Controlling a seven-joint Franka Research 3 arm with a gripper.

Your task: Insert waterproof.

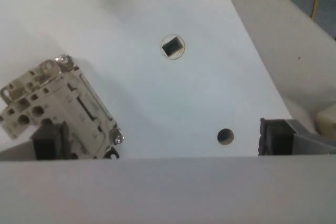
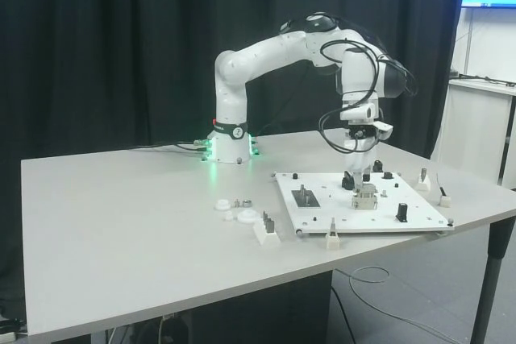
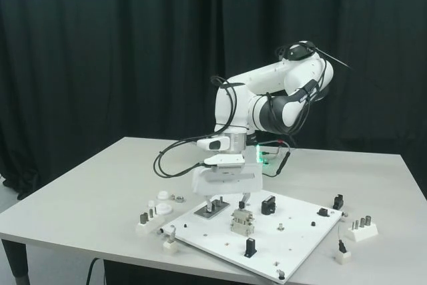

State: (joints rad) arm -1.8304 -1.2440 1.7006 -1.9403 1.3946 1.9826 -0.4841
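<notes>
Overhead, blocky ribbed connector (image 1: 58,111) on smooth white board (image 1: 173,98).

My wrist camera hangs close above the white board (image 1: 173,108) and faces straight down on it, taking in a terminal block (image 1: 58,111), two holes and the board's edge with grey table (image 1: 283,40) beyond. The first room camera stands well back off one long edge of the table (image 2: 121,223), level with my arm (image 2: 274,50), the board (image 2: 359,203) near the far corner. The second stands back off the opposite side, facing my base. Both room views share the arm, the board and the loose parts beside it.
</notes>
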